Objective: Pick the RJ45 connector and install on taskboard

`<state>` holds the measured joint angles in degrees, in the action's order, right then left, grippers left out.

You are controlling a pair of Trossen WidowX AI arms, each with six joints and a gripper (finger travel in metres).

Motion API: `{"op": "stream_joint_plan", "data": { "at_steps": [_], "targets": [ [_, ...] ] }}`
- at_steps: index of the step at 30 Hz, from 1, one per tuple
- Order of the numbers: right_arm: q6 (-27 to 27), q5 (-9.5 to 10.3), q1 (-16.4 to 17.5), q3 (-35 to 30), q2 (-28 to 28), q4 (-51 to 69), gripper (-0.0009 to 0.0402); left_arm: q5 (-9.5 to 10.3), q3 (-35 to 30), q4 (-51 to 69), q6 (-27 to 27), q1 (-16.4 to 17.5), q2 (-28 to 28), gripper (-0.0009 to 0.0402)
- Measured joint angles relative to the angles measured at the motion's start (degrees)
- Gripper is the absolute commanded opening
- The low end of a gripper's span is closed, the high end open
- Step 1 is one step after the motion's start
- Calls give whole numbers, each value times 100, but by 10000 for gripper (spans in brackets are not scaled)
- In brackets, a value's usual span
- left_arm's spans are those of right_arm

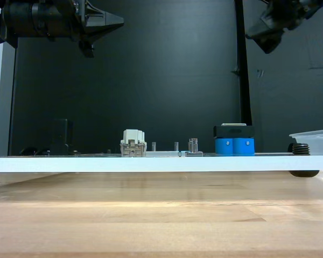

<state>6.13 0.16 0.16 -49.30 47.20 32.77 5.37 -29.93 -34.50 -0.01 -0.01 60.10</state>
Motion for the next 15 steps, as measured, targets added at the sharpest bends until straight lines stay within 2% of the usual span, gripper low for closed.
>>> {"op": "stream_joint_plan", "data": {
  "at_steps": [10, 15],
  "targets": [
    [-4, 0, 55, -726, 0, 2157, 0, 0, 0, 0, 0, 0, 0, 0],
    [0, -2, 221, -841, 2, 2907, 0, 0, 0, 0, 0, 0, 0, 0]
  ]
}}
